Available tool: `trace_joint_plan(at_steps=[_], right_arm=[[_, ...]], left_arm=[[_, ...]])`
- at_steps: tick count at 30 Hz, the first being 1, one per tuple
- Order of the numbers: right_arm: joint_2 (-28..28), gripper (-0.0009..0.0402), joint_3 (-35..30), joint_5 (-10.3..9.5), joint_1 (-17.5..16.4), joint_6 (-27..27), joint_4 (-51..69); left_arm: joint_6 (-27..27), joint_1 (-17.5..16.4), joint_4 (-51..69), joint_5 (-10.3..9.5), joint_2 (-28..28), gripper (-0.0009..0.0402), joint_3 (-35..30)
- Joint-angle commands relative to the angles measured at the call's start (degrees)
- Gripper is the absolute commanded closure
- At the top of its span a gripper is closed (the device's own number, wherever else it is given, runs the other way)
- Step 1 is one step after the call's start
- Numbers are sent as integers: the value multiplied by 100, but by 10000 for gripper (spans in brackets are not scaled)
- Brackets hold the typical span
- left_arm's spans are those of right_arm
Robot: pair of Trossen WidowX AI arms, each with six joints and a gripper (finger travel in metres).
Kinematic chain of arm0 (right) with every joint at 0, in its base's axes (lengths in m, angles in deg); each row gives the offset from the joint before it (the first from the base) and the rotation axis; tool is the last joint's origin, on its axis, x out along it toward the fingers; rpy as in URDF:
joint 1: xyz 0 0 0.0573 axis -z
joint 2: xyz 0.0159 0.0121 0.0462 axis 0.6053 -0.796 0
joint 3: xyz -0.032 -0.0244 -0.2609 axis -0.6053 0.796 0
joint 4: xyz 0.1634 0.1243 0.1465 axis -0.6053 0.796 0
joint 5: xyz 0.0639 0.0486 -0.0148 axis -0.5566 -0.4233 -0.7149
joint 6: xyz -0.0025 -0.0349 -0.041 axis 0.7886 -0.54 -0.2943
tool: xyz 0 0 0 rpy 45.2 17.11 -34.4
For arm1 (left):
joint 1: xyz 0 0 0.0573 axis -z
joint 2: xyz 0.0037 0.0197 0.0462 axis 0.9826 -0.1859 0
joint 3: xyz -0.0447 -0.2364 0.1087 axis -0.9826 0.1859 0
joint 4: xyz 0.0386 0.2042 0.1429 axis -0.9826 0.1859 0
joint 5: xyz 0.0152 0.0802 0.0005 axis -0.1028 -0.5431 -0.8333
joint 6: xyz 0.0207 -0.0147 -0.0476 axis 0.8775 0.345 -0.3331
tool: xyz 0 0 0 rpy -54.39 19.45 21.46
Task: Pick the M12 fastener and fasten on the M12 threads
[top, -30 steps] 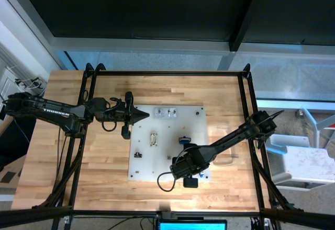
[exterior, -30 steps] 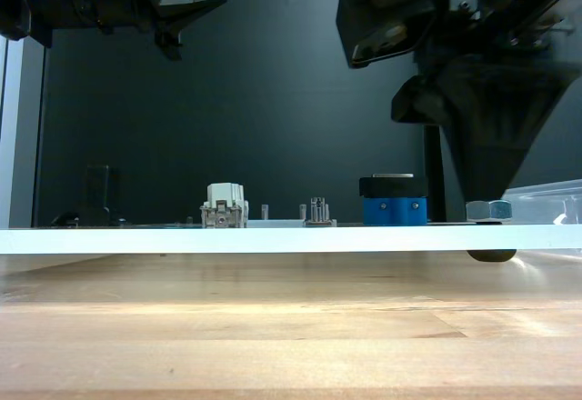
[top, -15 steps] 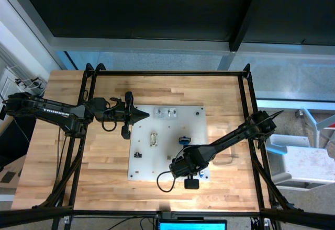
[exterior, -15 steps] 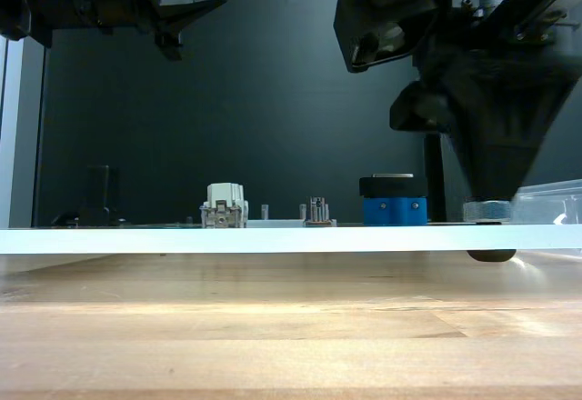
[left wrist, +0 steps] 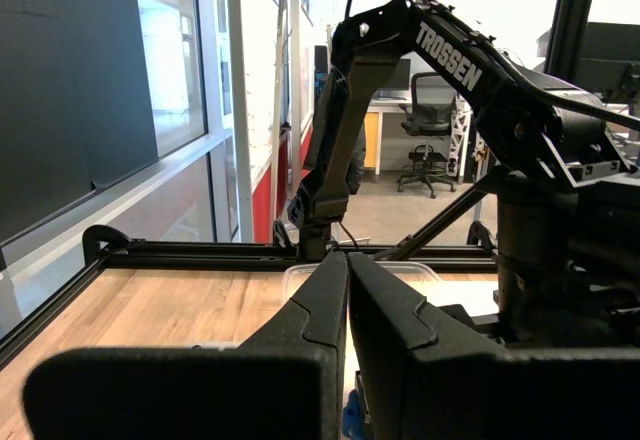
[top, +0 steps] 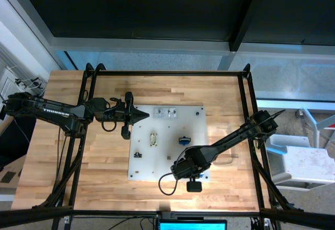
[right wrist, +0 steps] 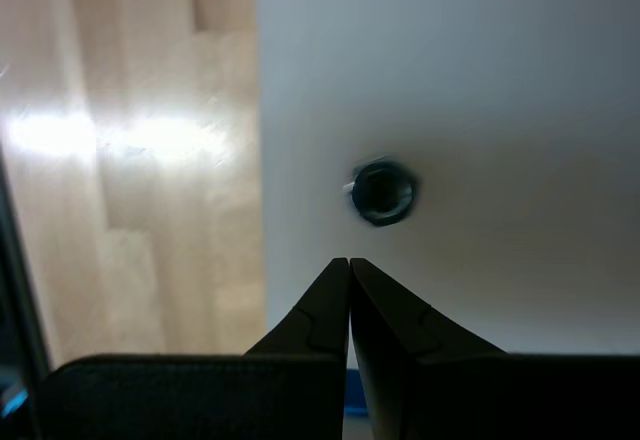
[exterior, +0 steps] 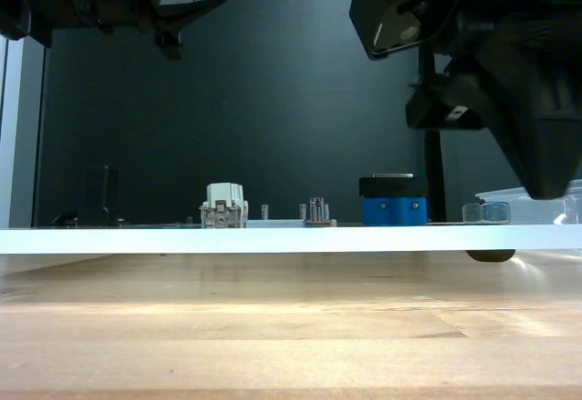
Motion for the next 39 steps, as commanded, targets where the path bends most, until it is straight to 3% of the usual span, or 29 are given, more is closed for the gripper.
trace_joint_plan(at_steps=[1,3,7,19,25,26,28,29,30,39], right_arm=[[26,393,-2,348,11,22,7],[31,393,-2,509,28,17,2],[26,393,-2,643,76,-9,-17],[-125,393,0,566,85,-33,-142],[-122,393,-2,153,83,-55,-186],[-122,393,-2,-68,83,-149,-195],[-120,393,0,-691,87,-387,-188],[-120,393,0,-890,85,-466,-179],[-118,393,-2,-949,87,-483,-160],[-79,393,-2,-868,83,-391,-94]], left_arm=[[0,-2,0,0,-2,393,0],[0,-2,0,0,-2,393,0],[0,-2,0,0,-2,393,0],[0,-2,0,0,-2,393,0],[0,0,0,0,-2,393,0],[0,-2,0,-2,-2,393,0],[0,0,0,-2,-2,393,0],[0,-2,0,0,-2,393,0],[0,0,0,0,-2,393,0],[0,0,4,-2,-2,393,0]])
